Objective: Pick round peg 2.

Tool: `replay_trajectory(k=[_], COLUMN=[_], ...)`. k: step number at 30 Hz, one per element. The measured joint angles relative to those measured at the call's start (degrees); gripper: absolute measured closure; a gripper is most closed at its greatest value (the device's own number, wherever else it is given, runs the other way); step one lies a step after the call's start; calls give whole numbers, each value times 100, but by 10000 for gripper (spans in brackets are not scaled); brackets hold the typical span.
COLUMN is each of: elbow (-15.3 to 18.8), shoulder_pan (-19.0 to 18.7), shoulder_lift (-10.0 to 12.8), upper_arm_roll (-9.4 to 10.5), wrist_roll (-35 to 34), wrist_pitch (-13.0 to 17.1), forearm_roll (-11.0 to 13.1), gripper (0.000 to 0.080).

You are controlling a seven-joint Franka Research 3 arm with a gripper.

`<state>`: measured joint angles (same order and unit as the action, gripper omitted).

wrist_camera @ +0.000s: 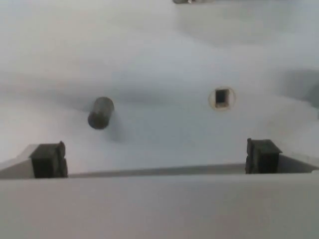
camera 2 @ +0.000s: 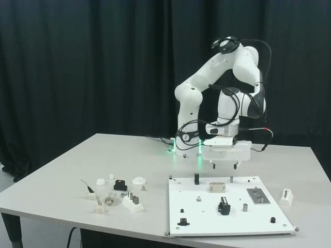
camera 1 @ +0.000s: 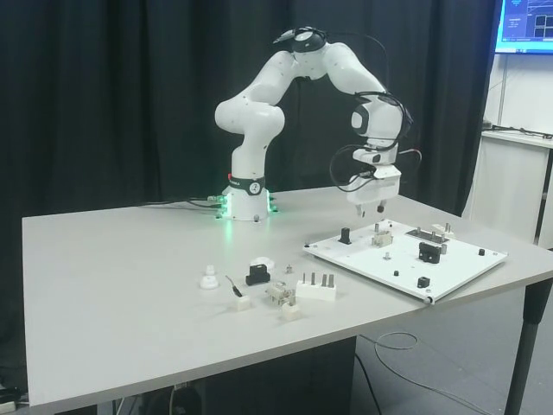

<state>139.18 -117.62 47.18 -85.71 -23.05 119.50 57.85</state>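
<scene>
Fingertips of the gripper [wrist_camera: 154,158] stand wide apart in the wrist view, empty, with a dark round peg [wrist_camera: 101,112] upright on the white board [wrist_camera: 164,59] below, beside a small square socket [wrist_camera: 222,98]. From the first room camera, the white arm [camera 1: 259,112] hangs over the board's far edge, above the grey surface [camera 1: 112,268], presumably lining up a descent. From the second room camera, the peg [camera 2: 231,179] stands just below the released gripper, on the board's far side.
</scene>
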Motion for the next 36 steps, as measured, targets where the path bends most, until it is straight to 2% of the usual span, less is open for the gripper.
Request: replay_trajectory(k=[8,19,26,36], elbow=[-75,-291,-455,-704], shoulder_pan=[0,-1,-67,-213], shoulder_lift=[49,151,249,442], upper_arm_roll=[-380,-799,-1009,-1212], wrist_roll=[0,0,0,-179], wrist_pitch=[-422,-1009,-1295,-1700], forearm_roll=[-51,-138,-253,-264], gripper=[3,3,3,3])
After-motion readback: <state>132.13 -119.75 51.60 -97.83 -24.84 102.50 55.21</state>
